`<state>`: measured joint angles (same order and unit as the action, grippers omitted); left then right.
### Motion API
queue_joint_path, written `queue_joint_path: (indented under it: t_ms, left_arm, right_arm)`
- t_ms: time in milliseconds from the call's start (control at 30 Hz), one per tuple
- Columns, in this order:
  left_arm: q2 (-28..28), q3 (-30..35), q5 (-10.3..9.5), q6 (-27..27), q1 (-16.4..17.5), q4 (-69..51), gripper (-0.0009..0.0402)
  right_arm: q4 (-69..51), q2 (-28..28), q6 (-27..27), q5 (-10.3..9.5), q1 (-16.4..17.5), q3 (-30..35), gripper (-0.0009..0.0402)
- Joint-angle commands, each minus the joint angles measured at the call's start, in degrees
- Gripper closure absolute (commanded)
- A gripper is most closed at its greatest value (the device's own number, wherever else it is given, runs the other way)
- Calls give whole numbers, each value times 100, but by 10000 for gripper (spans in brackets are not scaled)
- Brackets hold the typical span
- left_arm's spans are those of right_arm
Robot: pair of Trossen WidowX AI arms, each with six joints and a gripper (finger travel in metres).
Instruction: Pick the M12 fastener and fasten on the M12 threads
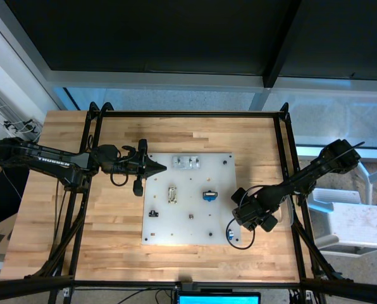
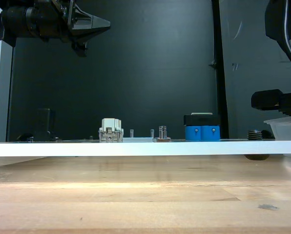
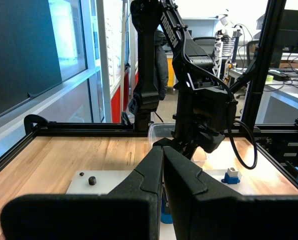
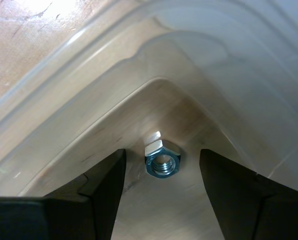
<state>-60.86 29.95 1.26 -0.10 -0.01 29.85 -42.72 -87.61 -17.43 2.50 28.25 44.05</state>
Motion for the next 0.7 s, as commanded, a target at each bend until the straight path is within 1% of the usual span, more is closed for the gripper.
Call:
queue_joint_path:
  t_ms: [33, 333, 700]
  left_arm:
    - [0, 0, 0, 0, 0, 2, 393]
    - [0, 0, 0, 0, 0, 2, 393]
    - [0, 0, 0, 0, 0, 2, 393]
  right_arm:
    - [26, -2, 0, 28, -4, -2, 217]
    - [37, -2, 2, 28, -4, -4, 286]
    - [52, -2, -2, 26, -2, -4, 341]
